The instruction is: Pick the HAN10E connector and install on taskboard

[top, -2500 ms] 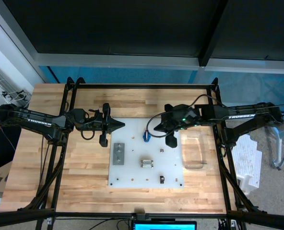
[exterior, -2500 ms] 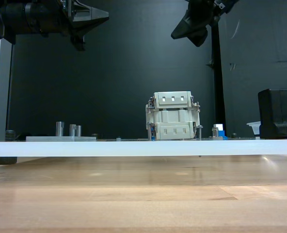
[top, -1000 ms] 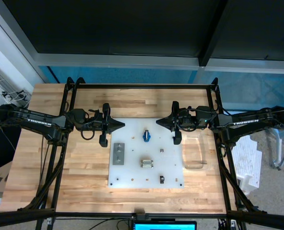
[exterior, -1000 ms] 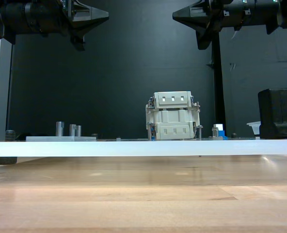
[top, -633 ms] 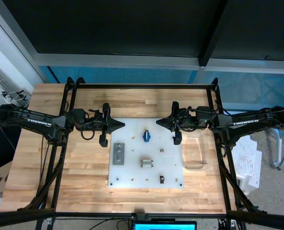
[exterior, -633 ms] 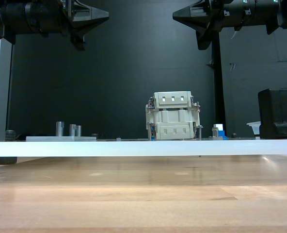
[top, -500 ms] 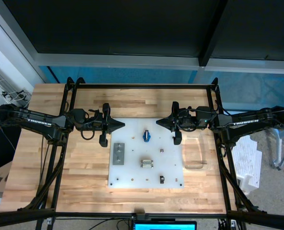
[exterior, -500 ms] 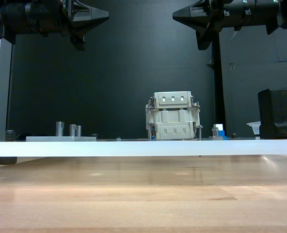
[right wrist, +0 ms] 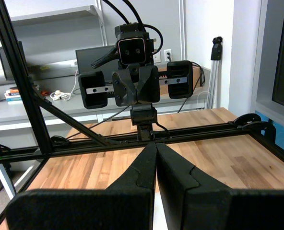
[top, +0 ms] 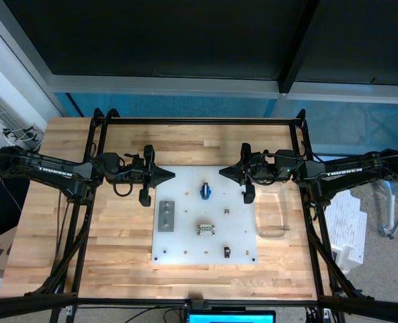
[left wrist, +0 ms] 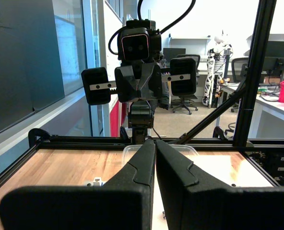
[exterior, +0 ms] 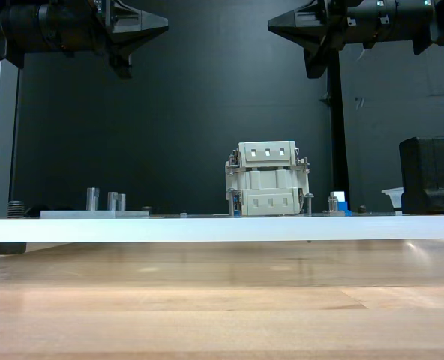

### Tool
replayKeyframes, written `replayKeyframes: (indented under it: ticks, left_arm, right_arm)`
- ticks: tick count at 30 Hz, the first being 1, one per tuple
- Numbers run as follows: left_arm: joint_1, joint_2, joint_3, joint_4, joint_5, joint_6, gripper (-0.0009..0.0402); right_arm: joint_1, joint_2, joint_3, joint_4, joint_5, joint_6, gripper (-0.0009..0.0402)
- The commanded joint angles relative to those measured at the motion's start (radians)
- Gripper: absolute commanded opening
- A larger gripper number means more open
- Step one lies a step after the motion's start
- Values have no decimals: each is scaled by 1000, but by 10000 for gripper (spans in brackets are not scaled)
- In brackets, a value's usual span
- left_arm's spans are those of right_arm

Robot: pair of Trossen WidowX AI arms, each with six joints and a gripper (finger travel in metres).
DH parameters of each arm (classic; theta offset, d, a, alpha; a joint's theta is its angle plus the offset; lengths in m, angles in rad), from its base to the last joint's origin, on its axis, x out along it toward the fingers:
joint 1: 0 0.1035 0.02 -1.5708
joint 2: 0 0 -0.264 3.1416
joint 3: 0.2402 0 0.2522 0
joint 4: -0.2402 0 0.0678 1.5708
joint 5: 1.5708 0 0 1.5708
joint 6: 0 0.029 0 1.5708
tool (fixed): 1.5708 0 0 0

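Observation:
The HAN10E connector (top: 206, 230) is a small pale grey-beige block standing on the white taskboard (top: 185, 245), a little right of its middle. In the low view the HAN10E connector (exterior: 267, 180) shows as two stacked pale sections on the taskboard (exterior: 207, 229). My left gripper (top: 172, 175) hovers level over the board's far left corner, shut and empty. My right gripper (top: 221, 172) hovers level over the far right part, also shut and empty. Both grippers are high above the connector, the left gripper (exterior: 164, 26) and the right gripper (exterior: 271, 28) pointing at each other.
On the board stand a grey metal block (top: 166, 215), a blue fitting (top: 205, 190) and a small black part (top: 226, 252). A clear plastic tray (top: 273, 214) lies on the wood just right of the board. Black frame rails run around the table.
The right arm has swung back to the right and levelled out, from a tilted pose over the blue fitting. In the last second nothing has moved. The left arm stayed still.

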Motion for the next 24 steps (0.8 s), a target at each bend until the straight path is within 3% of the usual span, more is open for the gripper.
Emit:
replayKeyframes:
  ticks: [1, 24]
  left_arm:
    - [0, 0, 0, 0, 0, 0, 1]
    - [0, 0, 0, 0, 0, 0, 1]
  right_arm:
    - [0, 1, 0, -2, 0, -4, 0]
    - [1, 1, -6, -2, 2, -19, 0]
